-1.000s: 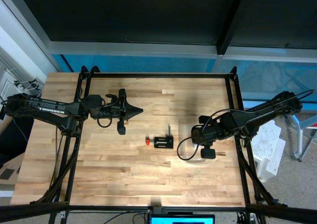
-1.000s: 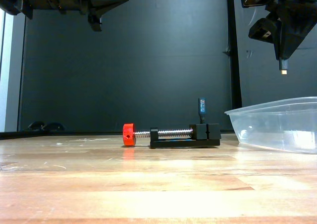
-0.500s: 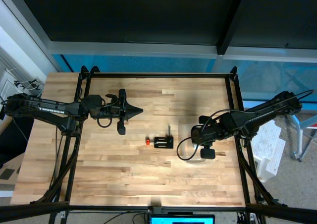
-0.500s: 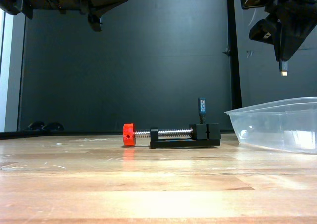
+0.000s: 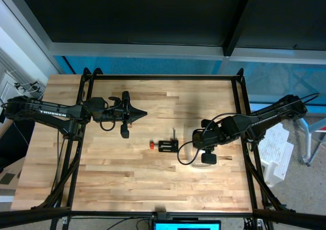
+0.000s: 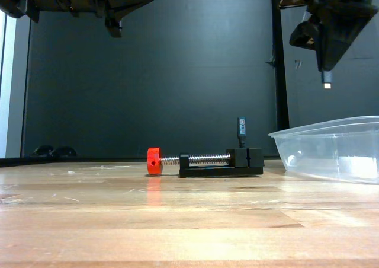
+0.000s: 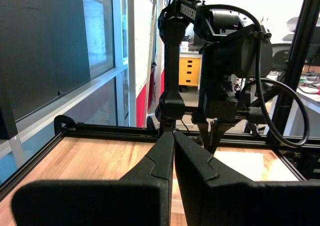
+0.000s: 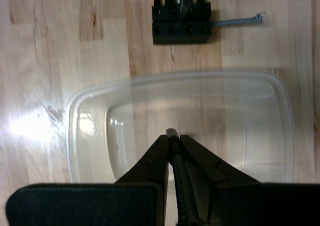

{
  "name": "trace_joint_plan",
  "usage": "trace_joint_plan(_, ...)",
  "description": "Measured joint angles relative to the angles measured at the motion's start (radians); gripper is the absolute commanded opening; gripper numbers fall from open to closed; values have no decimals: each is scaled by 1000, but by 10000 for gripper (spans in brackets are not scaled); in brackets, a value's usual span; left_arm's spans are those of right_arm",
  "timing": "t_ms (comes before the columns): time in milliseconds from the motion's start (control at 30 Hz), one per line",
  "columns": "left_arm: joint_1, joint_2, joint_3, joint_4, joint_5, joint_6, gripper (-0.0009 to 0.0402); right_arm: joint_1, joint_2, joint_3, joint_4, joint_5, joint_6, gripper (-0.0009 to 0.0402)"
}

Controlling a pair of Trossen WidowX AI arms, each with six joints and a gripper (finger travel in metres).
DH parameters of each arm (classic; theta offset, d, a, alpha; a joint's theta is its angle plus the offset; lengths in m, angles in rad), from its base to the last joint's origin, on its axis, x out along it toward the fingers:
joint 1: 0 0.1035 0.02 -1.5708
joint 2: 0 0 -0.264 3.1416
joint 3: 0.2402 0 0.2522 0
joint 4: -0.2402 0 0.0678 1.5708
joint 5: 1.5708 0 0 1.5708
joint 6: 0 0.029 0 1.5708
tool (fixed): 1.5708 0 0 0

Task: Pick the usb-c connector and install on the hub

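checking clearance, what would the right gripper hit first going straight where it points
Likely the clear plastic tray: the right gripper, shut on the usb-c connector, points down into it. The left gripper hangs shut above the table.

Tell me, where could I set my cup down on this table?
The wide near strip of the table, in front of the hub, is bare; so is the far strip beyond it. Crowded: the middle right, where the right tool holds the usb-c connector above the clear tray beside the hub. The left tool hovers shut over the left half.

Left hand [image 5: 144, 113], then hub [image 5: 167, 146], tray [image 6: 331, 152]; right hand [image 6: 325, 66] above.
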State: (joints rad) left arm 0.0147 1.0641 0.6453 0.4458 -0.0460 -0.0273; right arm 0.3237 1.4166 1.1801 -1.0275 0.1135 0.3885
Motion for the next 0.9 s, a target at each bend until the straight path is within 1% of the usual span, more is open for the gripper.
trace_joint_plan(233,0,0,0,0,0,0,0,-35,59,37,16,3,3,0)
trace_joint_plan(433,0,0,0,0,0,0,0,-68,123,92,34,3,48,0)
trace_joint_plan(700,0,0,0,0,0,0,0,-95,195,153,46,3,53,0)
trace_joint_plan(833,0,0,0,0,0,0,0,-109,233,188,49,4,70,0)
trace_joint_plan(900,0,0,0,0,0,0,0,-115,251,203,50,13,77,0)
